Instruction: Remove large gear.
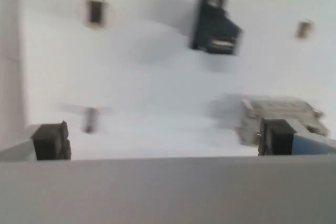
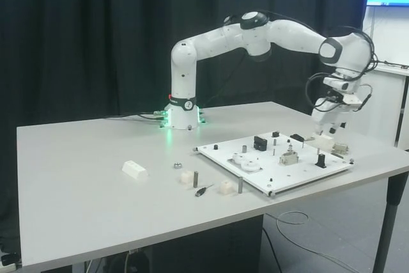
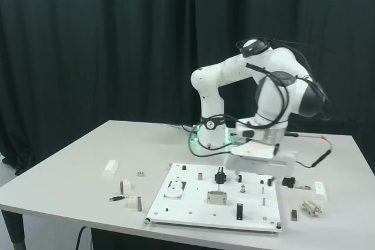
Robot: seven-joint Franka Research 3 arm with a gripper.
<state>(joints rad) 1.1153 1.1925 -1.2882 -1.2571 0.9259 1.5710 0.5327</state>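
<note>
Two white gears (image 2: 246, 160) sit on the flat white assembly board (image 2: 281, 180) at its end nearest the loose parts, touching or nearly so; we judge the wider one, nearer the board's edge, to be the large gear (image 3: 172, 191), seated on its post and not yet removed. Near to far from the first room camera: small white blocks (image 2: 186, 178) and a short grey pin (image 2: 196, 178) lie on the grey table (image 2: 83, 158) in front of the board, probably parts parked out of the way. Further back, our gripper (image 2: 323, 137) hangs over the board's far end, well apart from the gears. In the wrist view both black fingertips (image 1: 51, 141) stand wide apart with nothing between them, over bare board near a black bracket (image 1: 214, 24). We read this as pre-approach: the white arm (image 2: 255, 33) has the whole board to cross before any grasp.
</note>
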